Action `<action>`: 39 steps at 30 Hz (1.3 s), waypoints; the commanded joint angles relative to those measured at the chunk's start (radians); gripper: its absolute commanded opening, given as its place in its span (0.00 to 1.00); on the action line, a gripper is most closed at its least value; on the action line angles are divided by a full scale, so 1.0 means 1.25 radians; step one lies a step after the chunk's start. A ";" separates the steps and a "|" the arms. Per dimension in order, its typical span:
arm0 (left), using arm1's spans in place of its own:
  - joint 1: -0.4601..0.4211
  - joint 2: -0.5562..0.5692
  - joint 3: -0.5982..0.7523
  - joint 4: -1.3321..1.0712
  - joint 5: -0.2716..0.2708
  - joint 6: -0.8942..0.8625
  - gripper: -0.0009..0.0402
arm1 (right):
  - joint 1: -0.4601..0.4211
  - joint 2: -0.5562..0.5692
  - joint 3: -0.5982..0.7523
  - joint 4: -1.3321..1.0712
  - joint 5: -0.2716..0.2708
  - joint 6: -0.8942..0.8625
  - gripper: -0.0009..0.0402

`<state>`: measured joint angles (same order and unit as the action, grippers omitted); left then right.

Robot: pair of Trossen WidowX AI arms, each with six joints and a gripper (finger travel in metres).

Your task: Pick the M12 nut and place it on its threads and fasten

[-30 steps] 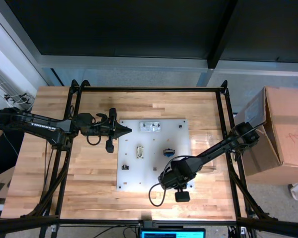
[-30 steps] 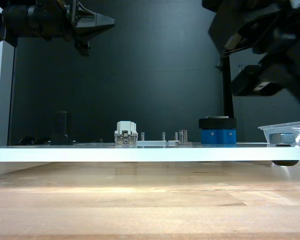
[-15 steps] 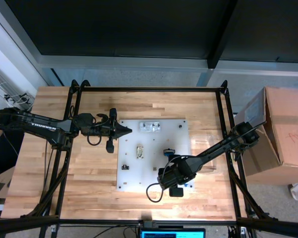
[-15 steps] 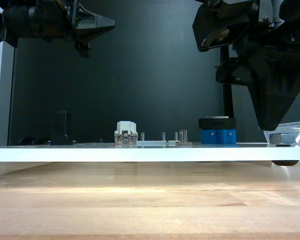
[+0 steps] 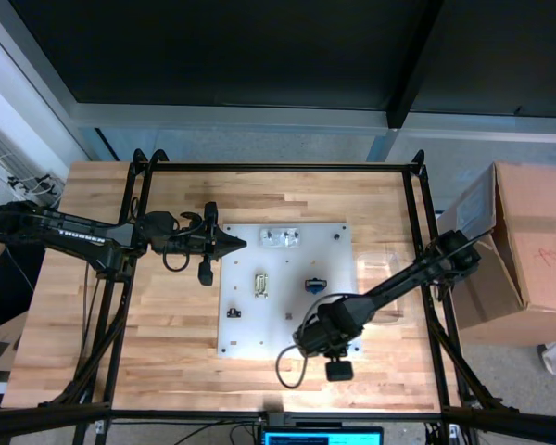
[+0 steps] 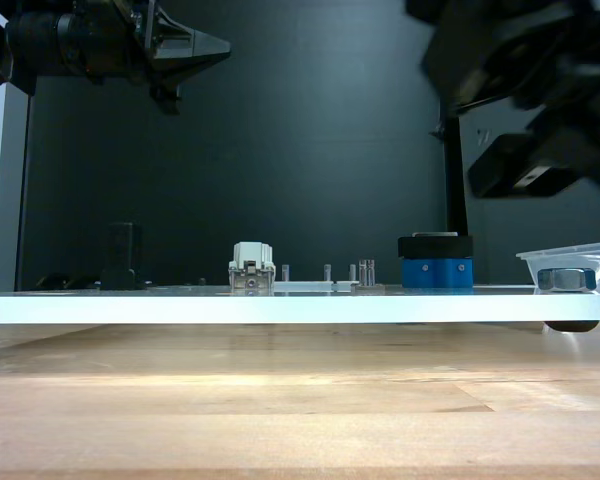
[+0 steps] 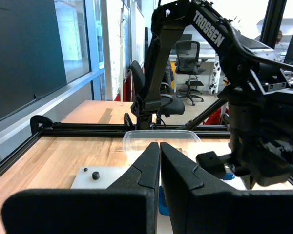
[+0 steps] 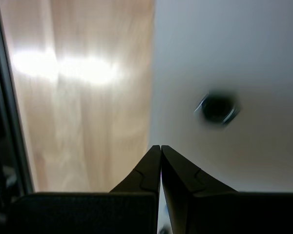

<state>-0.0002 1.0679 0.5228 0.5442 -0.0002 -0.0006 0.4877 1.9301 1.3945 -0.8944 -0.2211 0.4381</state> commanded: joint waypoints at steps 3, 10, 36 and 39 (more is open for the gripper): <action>0.000 0.000 0.000 0.000 0.000 0.000 0.02 | -0.002 -0.003 0.000 -0.002 0.023 -0.001 0.02; 0.000 0.000 0.000 0.000 0.000 0.000 0.02 | -0.002 -0.005 0.000 -0.008 0.126 0.013 0.02; 0.000 0.000 0.000 0.000 0.000 0.000 0.02 | 0.005 -0.003 -0.013 0.034 0.074 0.019 0.02; 0.000 0.001 0.000 0.000 0.000 0.000 0.02 | 0.005 -0.003 -0.013 0.031 0.078 0.020 0.02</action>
<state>-0.0002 1.0679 0.5224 0.5446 -0.0002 -0.0006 0.4931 1.9255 1.3781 -0.8505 -0.1276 0.4618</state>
